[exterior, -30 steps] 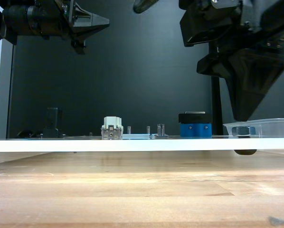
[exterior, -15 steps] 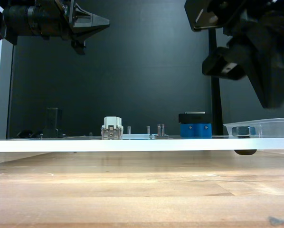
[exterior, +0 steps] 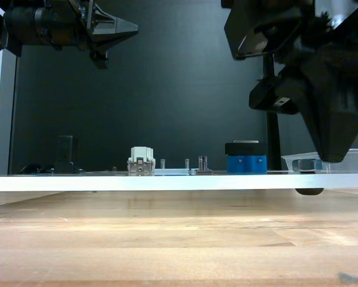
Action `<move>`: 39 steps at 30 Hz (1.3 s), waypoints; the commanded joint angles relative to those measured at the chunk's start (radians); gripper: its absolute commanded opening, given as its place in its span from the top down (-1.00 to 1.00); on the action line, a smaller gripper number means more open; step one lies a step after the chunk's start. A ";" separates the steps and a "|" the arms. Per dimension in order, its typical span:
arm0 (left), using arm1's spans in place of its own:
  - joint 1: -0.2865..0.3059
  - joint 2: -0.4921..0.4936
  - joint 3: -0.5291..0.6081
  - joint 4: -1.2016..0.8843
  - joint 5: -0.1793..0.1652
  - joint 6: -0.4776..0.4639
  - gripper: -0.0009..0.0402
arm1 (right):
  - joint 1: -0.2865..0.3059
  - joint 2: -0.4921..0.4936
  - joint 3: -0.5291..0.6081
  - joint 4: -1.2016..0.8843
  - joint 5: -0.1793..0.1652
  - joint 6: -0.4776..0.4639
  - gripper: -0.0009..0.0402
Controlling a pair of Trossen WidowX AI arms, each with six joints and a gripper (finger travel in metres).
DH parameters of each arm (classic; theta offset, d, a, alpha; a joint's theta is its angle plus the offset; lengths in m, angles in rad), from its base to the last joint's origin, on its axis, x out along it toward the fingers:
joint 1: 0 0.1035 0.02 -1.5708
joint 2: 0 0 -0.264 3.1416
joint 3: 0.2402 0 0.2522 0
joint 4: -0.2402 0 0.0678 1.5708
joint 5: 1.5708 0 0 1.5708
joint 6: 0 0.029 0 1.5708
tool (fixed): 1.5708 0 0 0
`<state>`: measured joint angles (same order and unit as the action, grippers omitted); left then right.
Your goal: Unfasten the M12 fastener and place in the container
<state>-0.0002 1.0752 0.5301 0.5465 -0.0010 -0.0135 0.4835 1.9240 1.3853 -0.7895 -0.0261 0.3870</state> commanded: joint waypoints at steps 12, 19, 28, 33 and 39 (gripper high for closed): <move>0.000 0.000 0.000 0.000 0.000 0.000 0.96 | 0.000 0.000 -0.002 -0.027 0.034 0.002 0.96; 0.000 0.000 0.000 0.000 0.000 0.000 0.96 | 0.000 -0.007 0.008 -0.111 0.219 0.059 0.96; 0.000 0.000 0.000 0.001 0.000 0.000 0.96 | 0.000 -0.031 0.008 -0.121 0.187 0.069 0.96; 0.000 0.000 0.000 0.001 0.000 0.000 0.96 | 0.001 -0.043 0.008 -0.119 0.076 0.061 0.96; 0.000 0.000 0.000 0.000 0.000 0.000 0.96 | 0.003 -0.056 0.008 -0.066 -0.036 0.050 0.96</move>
<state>-0.0002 1.0748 0.5297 0.5465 -0.0010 -0.0132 0.4854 1.8675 1.3930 -0.8627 -0.0536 0.4412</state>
